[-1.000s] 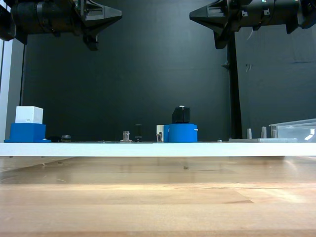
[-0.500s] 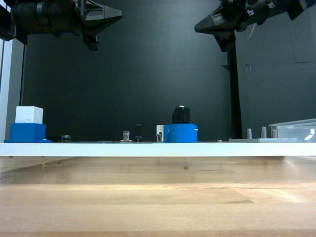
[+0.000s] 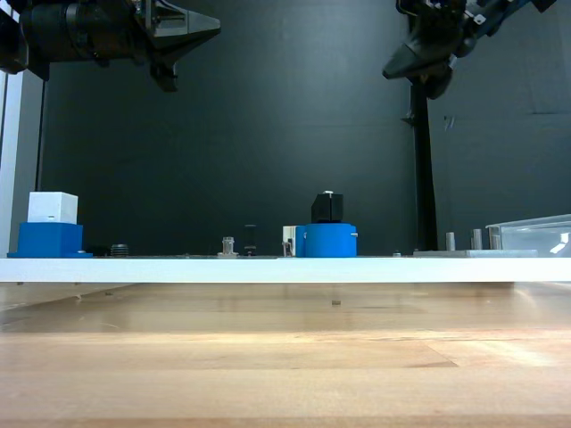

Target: Pick the 16mm cylinder and place it in the taskboard

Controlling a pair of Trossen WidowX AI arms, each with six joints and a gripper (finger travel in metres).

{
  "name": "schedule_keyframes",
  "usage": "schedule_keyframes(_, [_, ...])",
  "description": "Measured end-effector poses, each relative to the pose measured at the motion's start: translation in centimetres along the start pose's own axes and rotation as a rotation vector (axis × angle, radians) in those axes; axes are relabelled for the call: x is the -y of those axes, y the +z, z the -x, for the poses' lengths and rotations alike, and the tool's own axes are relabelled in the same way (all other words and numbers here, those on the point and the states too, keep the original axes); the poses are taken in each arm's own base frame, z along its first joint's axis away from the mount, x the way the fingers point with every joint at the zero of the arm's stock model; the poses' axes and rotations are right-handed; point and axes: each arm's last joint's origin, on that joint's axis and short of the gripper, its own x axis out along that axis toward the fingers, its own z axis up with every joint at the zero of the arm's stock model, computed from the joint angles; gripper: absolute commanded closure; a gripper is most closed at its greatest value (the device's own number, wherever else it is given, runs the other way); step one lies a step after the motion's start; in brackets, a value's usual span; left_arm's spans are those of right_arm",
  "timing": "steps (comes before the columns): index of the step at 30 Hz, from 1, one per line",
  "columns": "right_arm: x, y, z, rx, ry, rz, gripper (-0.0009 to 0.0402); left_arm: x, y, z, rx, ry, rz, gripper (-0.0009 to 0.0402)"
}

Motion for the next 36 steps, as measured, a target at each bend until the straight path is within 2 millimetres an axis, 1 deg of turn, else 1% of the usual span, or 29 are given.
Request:
schedule_keyframes(13, [-0.3, -0.1, 1.5, -0.161, -0.029, -0.057, 0.0393, 0.0, 0.0, 0.0, -0.001, 0.0, 0.0, 0.0393])
schedule_keyframes(36, [-0.3, -3.2, 3.1, -0.514, -0.116, -0.076, 0.0393, 0.0, 0.0, 0.0, 0.0, 0.0, 0.0, 0.0393])
